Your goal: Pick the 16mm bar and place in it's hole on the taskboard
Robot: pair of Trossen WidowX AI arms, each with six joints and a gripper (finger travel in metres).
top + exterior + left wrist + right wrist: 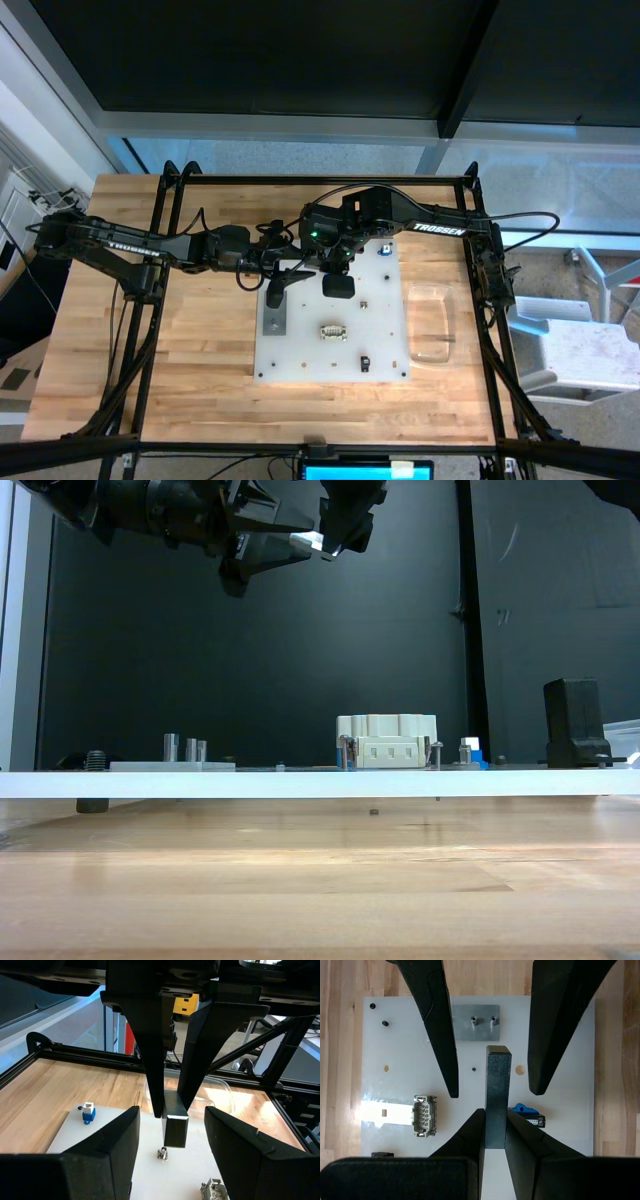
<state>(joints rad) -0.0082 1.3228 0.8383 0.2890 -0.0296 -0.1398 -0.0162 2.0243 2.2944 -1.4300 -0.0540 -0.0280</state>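
The 16mm bar (498, 1085) is a dark square-section bar. It hangs upright above the white taskboard (300, 360), clear of any hole. My right gripper (335, 266) is shut on its upper end and points straight down over the board's middle. The bar's lower end (176, 1127) shows in the left wrist view. My left gripper (283, 284) is open and has come in from the left. One of its fingers (437, 1035) stands on each side of the bar without touching it. In the low view both grippers hang high above the board.
On the board are a grey plate with pins (273, 322), a beige connector (333, 331), a blue part (385, 248) and a black block (575, 720). A clear tray (432, 322) lies right of the board. A black frame rings the table.
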